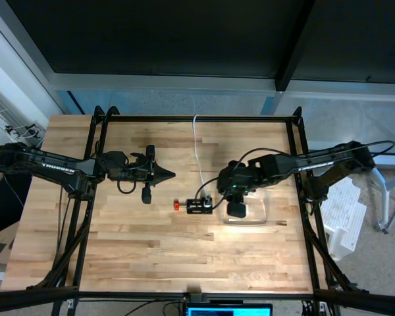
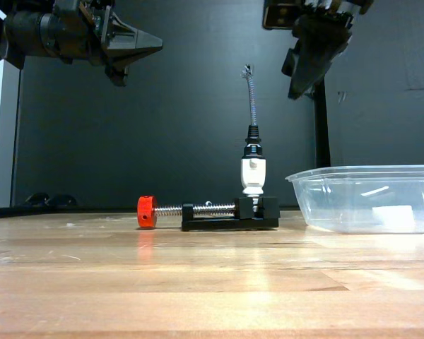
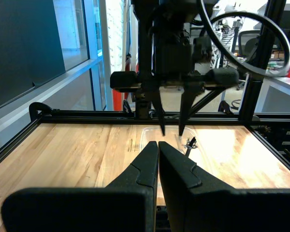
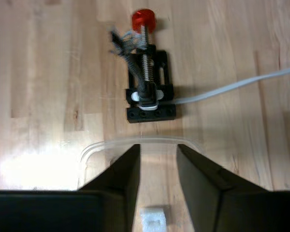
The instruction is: Remove the power plug from the receptacle and place in the container
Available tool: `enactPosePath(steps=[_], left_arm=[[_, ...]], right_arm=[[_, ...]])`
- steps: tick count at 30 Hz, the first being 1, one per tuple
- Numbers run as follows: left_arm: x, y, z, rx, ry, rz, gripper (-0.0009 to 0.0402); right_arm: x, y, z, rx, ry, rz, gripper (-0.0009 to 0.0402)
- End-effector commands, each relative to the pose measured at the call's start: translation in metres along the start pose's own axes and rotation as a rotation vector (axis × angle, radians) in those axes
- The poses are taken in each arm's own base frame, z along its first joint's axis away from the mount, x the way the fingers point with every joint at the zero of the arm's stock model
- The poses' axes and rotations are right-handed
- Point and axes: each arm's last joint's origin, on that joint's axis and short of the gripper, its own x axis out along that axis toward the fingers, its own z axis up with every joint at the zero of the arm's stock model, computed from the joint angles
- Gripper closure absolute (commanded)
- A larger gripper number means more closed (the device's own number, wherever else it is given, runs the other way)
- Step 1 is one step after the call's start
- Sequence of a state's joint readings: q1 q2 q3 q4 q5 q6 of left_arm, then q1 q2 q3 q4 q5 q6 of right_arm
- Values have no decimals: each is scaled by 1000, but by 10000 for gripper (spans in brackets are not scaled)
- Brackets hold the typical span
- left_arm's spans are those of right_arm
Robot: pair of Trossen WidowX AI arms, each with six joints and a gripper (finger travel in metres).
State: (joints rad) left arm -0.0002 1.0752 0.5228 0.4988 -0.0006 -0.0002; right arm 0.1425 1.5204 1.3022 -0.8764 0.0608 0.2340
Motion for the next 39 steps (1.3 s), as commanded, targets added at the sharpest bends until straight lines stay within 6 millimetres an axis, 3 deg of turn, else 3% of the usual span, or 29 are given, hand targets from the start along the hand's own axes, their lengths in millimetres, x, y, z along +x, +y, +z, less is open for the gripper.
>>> enactPosePath(steps=[1,6,10,20,29,39], left_arm=[[0,0,0,0,0,0,393],[0,0,0,0,0,0,393],[0,0,0,0,0,0,393],[0,0,0,0,0,0,393],[0,0,0,0,0,0,393],[0,0,0,0,0,0,393]], right_arm=[[9,3,8,1,21,-5,226],[23,6,15,-2,51,-11,171],[33,9,20,-5,70,-14,153],[52,15,36,-22,103,-30,153],[73,17,37,-29,141,-56,153],[75,18,37,-60,129,-75,154]])
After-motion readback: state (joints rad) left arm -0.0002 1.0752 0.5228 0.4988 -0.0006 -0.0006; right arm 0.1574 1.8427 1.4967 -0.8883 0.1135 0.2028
